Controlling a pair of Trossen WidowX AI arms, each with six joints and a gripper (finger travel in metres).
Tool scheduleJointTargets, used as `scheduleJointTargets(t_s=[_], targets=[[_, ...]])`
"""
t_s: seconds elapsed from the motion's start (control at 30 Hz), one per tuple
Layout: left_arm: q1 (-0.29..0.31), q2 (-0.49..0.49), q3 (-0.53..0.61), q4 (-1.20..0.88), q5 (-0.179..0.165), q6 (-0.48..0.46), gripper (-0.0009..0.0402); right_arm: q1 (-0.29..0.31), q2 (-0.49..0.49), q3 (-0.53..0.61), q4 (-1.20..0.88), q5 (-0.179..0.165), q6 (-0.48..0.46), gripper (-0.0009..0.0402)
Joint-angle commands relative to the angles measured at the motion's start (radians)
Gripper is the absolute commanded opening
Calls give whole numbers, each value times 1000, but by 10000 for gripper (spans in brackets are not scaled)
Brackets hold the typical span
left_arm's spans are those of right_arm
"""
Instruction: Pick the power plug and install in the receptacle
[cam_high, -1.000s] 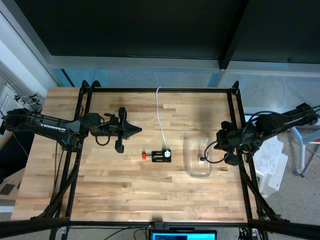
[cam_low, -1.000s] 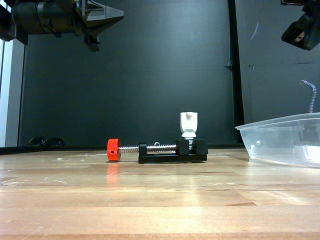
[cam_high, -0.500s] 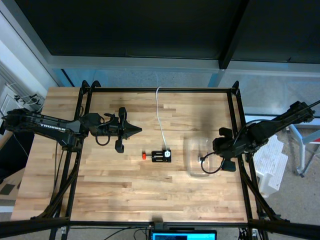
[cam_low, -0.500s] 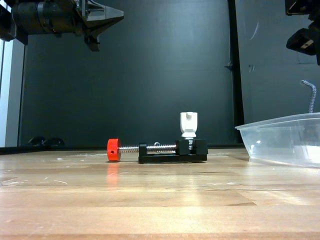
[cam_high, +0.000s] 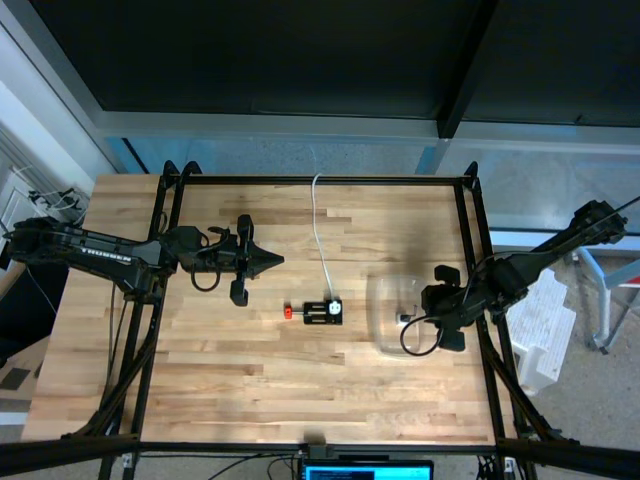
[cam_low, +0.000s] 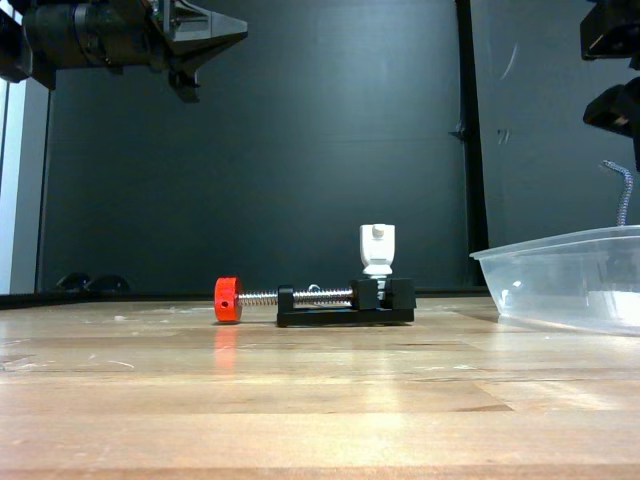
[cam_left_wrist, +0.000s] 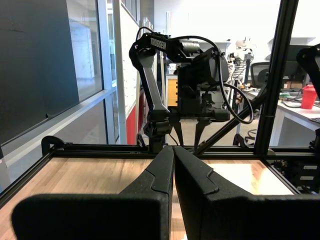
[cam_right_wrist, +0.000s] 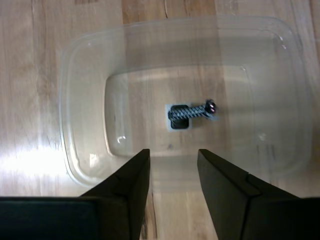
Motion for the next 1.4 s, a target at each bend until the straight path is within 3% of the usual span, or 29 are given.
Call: scheduleJointTargets(t_s=[0.03,0.37,0.73,1.4], targets=[[0,0,0,0,0,0,0,0,8,-27,32,4,1,153],[0,0,0,0,0,0,0,-1,57,-35,40,53,-14,158],[0,0,0,0,0,0,0,-6,118,-49,97,45,-46,158],[0,0,0,0,0,0,0,-67,203,-109,249,41,-136,158]])
